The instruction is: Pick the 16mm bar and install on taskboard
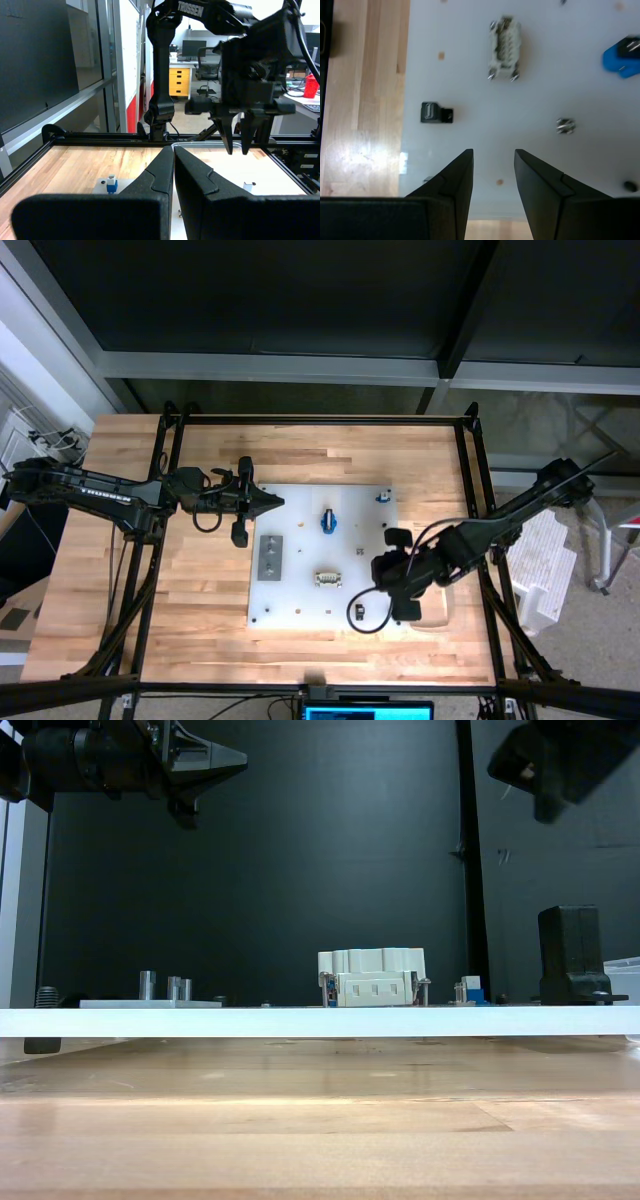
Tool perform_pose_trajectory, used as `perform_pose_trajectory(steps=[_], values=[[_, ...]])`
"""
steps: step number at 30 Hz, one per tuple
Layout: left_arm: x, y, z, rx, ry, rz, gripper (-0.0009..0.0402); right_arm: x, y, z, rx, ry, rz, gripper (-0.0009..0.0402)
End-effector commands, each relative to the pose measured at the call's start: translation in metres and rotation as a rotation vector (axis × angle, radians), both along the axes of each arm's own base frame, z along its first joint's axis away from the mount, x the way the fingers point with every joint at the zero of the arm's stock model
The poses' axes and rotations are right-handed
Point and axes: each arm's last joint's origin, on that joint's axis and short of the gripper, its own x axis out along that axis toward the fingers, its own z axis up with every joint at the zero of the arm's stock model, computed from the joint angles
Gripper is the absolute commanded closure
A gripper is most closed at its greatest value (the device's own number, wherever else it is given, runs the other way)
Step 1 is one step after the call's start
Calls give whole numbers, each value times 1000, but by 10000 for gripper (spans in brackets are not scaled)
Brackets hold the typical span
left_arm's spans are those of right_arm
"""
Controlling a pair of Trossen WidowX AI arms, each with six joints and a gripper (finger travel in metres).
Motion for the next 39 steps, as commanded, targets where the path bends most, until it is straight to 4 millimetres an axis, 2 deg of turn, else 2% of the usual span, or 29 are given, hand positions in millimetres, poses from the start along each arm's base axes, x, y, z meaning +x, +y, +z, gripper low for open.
perform_pose_trajectory(steps=[1, 15, 20, 22, 31, 39], values=[[0, 0, 0, 0, 0, 0, 393, 0, -16, 8, -21, -35, -14, 295], [0, 0, 0, 0, 0, 0, 393, 3, -87, 33, -69, -258, -78, 358], [0, 0, 0, 0, 0, 0, 393, 3, -109, 36, -47, -384, -68, 393], [0, 0, 0, 0, 0, 0, 393, 3, -117, 36, -49, -424, -82, 392], [0, 0, 0, 0, 0, 0, 393, -2, -132, 31, -35, -596, -86, 393], [0, 0, 0, 0, 0, 0, 393, -7, -134, 28, -37, -759, -87, 393]])
